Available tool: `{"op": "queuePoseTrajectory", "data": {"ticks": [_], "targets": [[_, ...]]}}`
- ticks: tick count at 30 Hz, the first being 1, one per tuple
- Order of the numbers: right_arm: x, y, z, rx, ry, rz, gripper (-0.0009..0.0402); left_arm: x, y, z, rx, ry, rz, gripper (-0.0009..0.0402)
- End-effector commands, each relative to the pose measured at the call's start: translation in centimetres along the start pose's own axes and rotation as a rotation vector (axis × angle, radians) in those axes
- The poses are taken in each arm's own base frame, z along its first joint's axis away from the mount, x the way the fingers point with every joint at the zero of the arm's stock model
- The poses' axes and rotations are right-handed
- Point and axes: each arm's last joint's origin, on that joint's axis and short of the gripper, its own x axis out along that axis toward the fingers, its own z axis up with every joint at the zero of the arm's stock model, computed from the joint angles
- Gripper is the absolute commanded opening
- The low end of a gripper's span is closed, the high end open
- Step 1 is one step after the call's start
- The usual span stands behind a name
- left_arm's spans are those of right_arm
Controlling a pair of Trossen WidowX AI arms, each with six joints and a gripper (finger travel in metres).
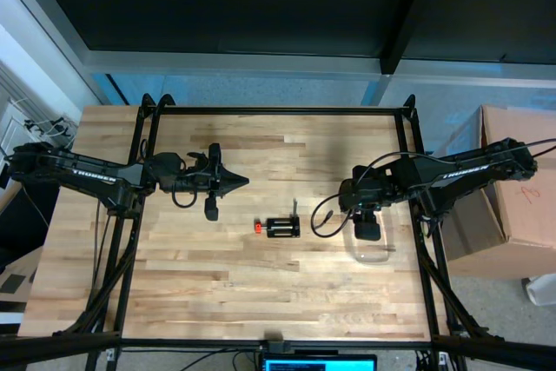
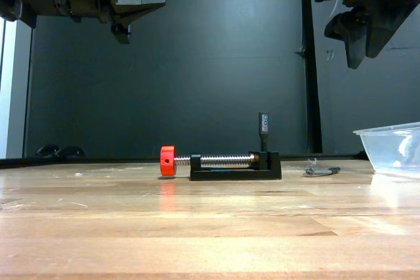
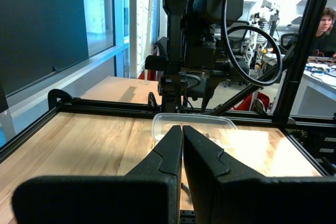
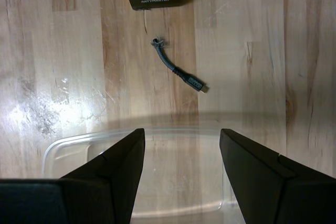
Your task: Remove the USB-C connector from the USB-C receptacle and place in the container
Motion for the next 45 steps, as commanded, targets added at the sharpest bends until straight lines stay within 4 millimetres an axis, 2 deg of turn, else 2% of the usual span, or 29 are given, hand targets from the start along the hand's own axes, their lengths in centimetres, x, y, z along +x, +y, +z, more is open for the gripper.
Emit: {"op": "queuePoseTrajectory", "data": {"ticks": [1,11,24,45], "targets": [[0.7,0.2,0.5,-0.037,0.003,-0.001,0.0188,0.0,0.0,0.0,0.0,0.0,0.0,0.0],[4.8,1.1,3.2,-0.185,-0.017,0.002,0.0188,0.0,0.0,0.0,0.0,0.0,0.0,0.0],[9.4,2.2,5.9,-0.239,0.041,0.017,0.0197,0.0,0.0,0.0,0.0,0.0,0.0,0.0],[14.2,2.3,6.1,-0.265,0.099,0.041,0.0197,0.0,0.0,0.0,0.0,0.0,0.0,0.0]]}}
